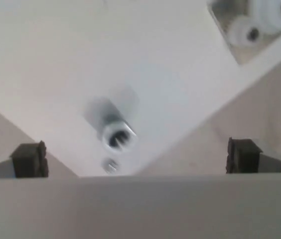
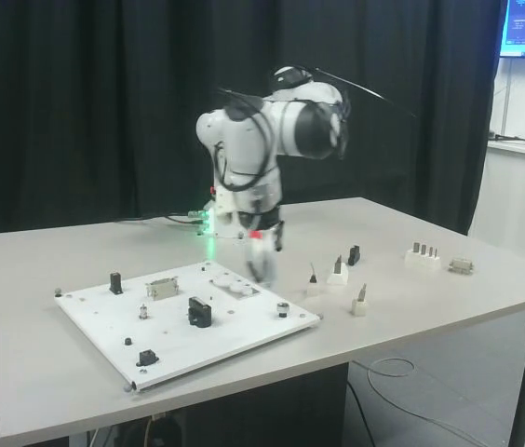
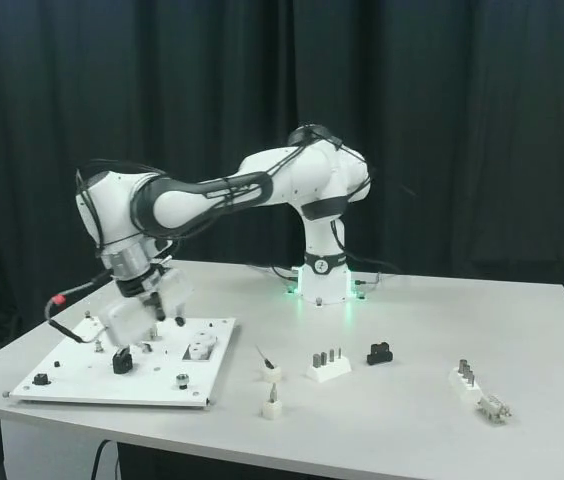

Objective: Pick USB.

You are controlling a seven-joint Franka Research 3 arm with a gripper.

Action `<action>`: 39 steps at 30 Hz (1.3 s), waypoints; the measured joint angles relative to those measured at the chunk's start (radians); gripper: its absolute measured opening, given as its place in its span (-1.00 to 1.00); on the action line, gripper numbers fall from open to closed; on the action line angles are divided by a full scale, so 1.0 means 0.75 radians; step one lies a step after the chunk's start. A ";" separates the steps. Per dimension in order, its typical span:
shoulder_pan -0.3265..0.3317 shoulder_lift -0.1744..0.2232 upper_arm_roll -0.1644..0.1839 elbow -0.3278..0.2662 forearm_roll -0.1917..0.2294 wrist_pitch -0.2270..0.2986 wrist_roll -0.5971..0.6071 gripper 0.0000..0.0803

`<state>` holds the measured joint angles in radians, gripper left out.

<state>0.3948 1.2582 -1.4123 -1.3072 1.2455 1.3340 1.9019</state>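
Observation:
My gripper (image 1: pixel 136 158) is open; its two black fingertips (image 1: pixel 30 160) stand wide apart above the white board (image 1: pixel 56 59). Between them on the board lies a small grey metal cylinder (image 1: pixel 111 130). In the room views the gripper (image 2: pixel 261 265) (image 3: pixel 152 310) hangs low over the board (image 2: pixel 174 349) (image 3: pixel 72 385), near its right edge. Three small plugs in white holders (image 2: pixel 338 270) (image 3: pixel 328 365) stand on the table right of the board, away from the gripper. Which one is the USB I cannot tell.
White rollers (image 1: pixel 260 20) (image 2: pixel 230 282) sit in a recess of the board. Black parts (image 2: pixel 199 312) (image 3: pixel 121 361) stand on the board. Farther right on the table are a black connector (image 2: pixel 353 253) (image 3: pixel 380 352), a white pin holder (image 2: pixel 423 254) and a metal connector (image 2: pixel 461 266).

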 joint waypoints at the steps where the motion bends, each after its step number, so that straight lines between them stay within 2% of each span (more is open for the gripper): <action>1: 0.015 0.000 -0.004 -0.002 -0.005 -0.012 -0.036 0.99; 7: 0.102 0.000 -0.037 -0.030 -0.041 -0.066 -0.211 0.99; 11: 0.163 0.001 -0.068 -0.078 -0.062 -0.094 -0.417 0.99; 20: 0.330 0.003 -0.159 -0.303 -0.057 -0.116 -0.942 0.99; 24: 0.406 0.005 -0.194 -0.415 -0.021 -0.111 -1.140 0.99; 30: 0.499 0.009 -0.223 -0.552 0.065 -0.082 -1.340 0.99; 35: 0.554 0.017 -0.224 -0.627 0.143 -0.072 -1.446 0.99; 39: 0.587 0.033 -0.216 -0.657 0.176 -0.072 -1.551 0.99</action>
<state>0.8353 1.2826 -1.5746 -1.7996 1.3776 1.2798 0.7386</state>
